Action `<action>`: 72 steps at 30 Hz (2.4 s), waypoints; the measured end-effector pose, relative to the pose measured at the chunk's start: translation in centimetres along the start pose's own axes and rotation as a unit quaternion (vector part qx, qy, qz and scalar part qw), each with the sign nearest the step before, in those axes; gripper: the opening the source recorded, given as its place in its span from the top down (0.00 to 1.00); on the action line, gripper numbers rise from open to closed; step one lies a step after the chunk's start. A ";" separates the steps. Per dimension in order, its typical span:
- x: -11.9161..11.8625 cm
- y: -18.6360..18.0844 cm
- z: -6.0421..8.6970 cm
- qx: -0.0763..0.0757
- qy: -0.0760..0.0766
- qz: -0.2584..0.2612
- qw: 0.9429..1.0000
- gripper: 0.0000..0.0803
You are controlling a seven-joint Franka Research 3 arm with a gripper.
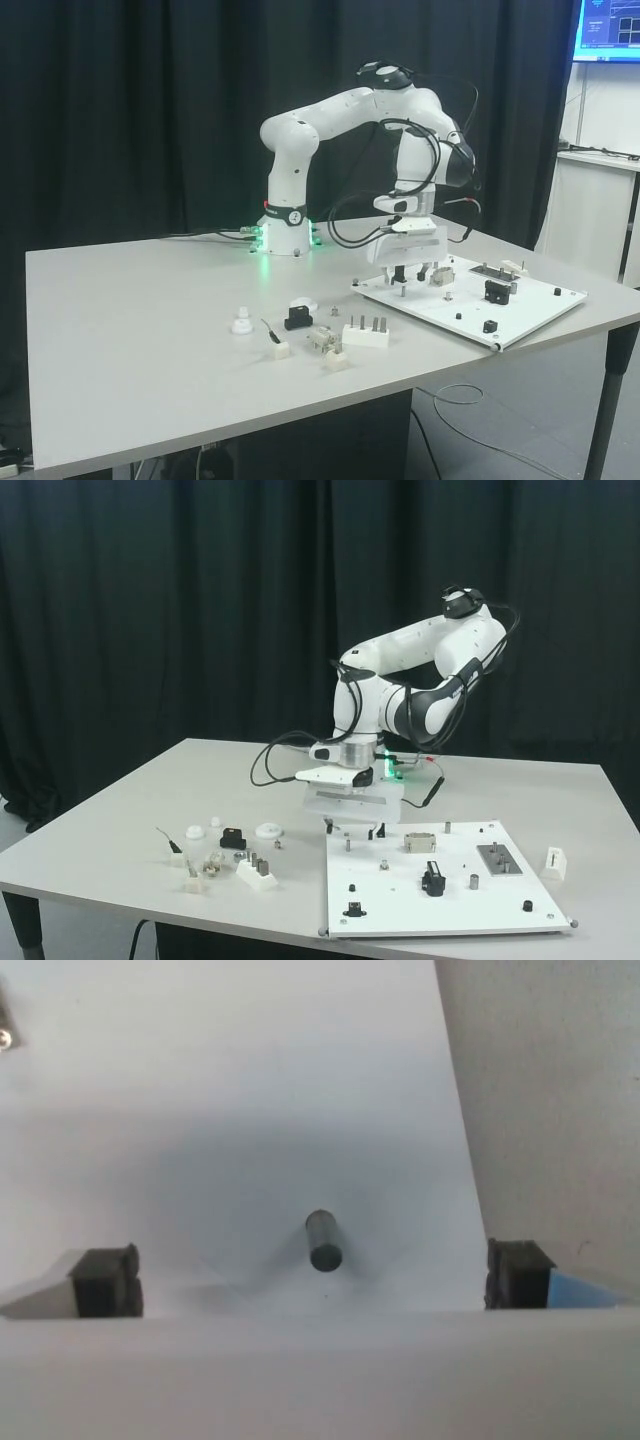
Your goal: Pick round peg 1.
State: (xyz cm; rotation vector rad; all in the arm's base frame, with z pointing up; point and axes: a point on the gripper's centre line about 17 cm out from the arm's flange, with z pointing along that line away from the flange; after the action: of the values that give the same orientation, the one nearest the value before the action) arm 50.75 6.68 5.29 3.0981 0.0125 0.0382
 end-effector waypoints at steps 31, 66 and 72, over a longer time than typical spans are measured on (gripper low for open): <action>1.0 0.9 -0.8 -0.008 0.015 0.006 1.000 0.00; 5.1 -14.4 -4.4 0.052 0.005 0.030 0.998 0.00; 4.8 -19.3 -5.1 0.061 -0.004 0.043 0.997 0.00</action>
State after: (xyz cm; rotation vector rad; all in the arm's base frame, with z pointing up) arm 55.23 26.19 9.69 3.2183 -0.1246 0.0283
